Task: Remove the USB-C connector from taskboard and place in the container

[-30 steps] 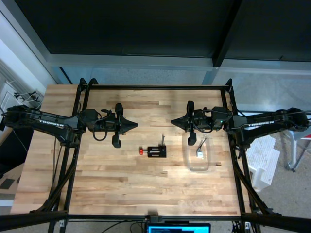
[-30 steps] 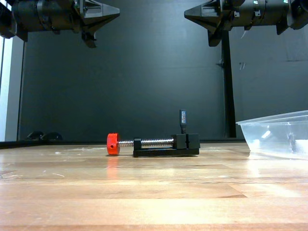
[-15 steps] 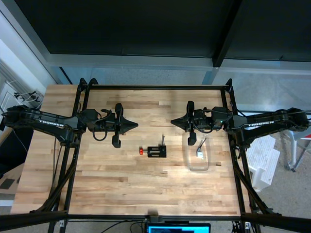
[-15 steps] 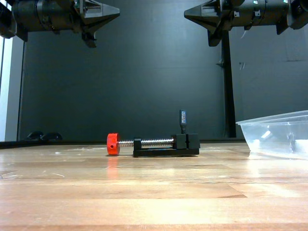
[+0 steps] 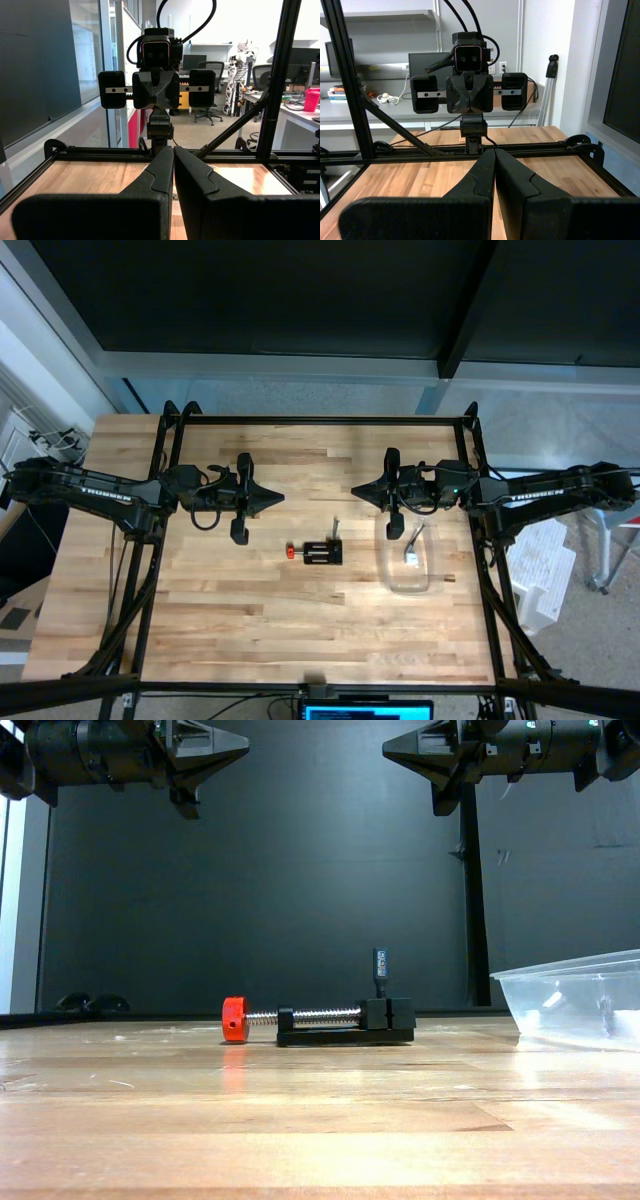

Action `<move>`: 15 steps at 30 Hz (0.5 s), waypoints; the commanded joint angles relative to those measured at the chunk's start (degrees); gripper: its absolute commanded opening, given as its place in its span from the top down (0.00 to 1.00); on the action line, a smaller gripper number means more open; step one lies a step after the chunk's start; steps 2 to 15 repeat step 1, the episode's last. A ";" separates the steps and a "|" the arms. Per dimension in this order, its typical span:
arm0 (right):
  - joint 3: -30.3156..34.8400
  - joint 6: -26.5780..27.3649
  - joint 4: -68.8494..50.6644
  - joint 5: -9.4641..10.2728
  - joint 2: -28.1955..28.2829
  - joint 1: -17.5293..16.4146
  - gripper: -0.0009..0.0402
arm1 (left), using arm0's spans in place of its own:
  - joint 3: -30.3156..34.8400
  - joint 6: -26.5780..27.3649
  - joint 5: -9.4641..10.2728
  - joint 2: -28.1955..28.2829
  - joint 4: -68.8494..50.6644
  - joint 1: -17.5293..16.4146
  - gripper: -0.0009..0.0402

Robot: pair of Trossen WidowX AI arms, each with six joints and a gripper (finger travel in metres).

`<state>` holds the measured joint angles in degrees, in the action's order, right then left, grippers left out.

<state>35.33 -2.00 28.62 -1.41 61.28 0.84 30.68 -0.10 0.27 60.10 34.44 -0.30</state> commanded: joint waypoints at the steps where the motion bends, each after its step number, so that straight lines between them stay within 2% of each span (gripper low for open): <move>1: 0.02 -0.02 -0.02 0.02 0.00 0.02 0.98 | 0.02 -0.02 0.00 0.00 0.02 0.00 0.98; 15: 0.02 -0.02 -0.02 0.02 0.00 0.02 0.98 | 0.02 -0.02 0.00 0.00 0.02 0.00 0.98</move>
